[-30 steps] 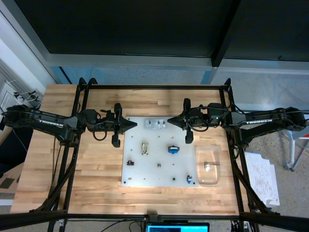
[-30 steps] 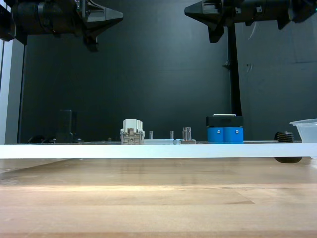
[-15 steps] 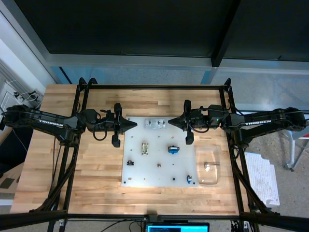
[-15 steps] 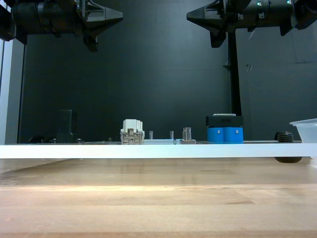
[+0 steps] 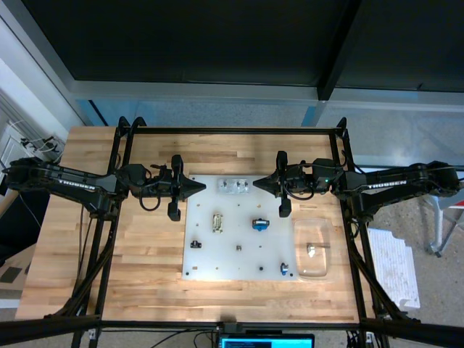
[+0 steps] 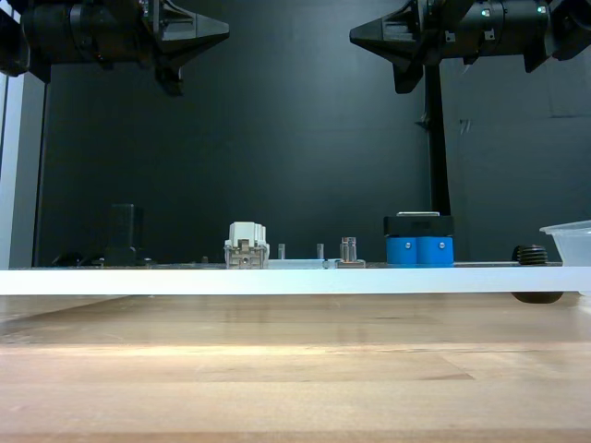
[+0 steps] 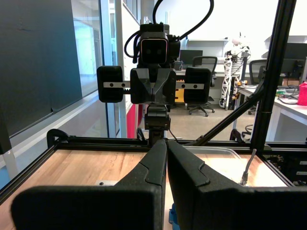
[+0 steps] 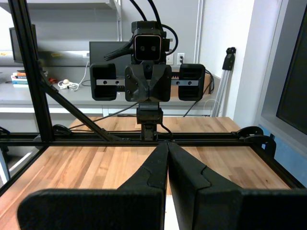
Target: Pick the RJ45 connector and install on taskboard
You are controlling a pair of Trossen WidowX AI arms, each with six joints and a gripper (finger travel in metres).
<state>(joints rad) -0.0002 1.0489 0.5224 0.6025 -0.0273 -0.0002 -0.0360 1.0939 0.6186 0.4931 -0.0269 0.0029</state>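
Jaws on both arms are pressed fully together with nothing between them. The wrist views show each pair of black fingers meeting along a single seam. The left gripper [image 5: 204, 187] hangs high above the far left edge of the white board [image 5: 217, 255], pointing inward. The right gripper [image 5: 254, 181] hangs at the same height above the board's far side, pointing back at it. In the low view, the left gripper [image 6: 225, 35] and right gripper [image 6: 354, 38] are both far above everything on the board.

The connector is in neither grip. The clear tray [image 5: 296, 239] lies on the table [image 5: 138, 254] just right of the board, and a white block [image 5: 312, 250] sits in it. No cable is visible running off the block. The blue jack [image 5: 284, 270] sits at the board's near right corner, well apart from both grippers. I cannot tell from the high view whether the plug is seated in it.

In the left wrist view, past the left gripper [image 7: 166, 143], a thin grey cable [image 7: 246, 166] stands tilted near the tray [image 7: 225, 152]. Its foot is hidden behind the finger. The right wrist view shows only the right gripper [image 8: 168, 143] and bare wood.
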